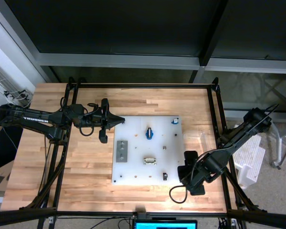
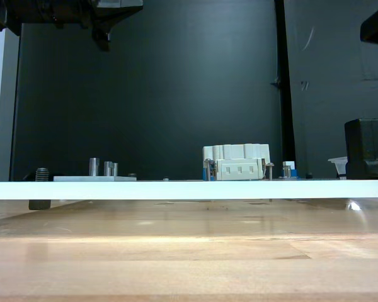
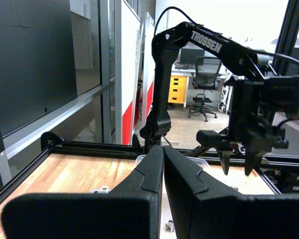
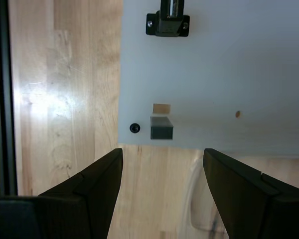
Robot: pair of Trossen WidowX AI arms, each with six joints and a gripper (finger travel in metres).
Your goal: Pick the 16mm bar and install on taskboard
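On the white taskboard (image 1: 148, 143) lies a grey holder plate (image 1: 121, 151) with short metal bars (image 2: 94, 167) standing upright in it. I cannot tell which one is the 16mm bar. My left gripper (image 1: 120, 121) hovers high over the board's far left corner, shut on nothing, and its fingers (image 3: 162, 149) touch. My right gripper (image 1: 185, 164) hangs at the board's near right edge, open and empty (image 4: 163, 152). It also shows across the table (image 3: 236, 167).
The board also carries a blue knob (image 1: 149, 133), a white connector (image 2: 236, 162), a black bracket (image 4: 167, 22) and a small grey block (image 4: 161, 128). A black frame (image 1: 214, 90) rims the wooden table. A clear tub (image 1: 200, 138) sits right of the board.
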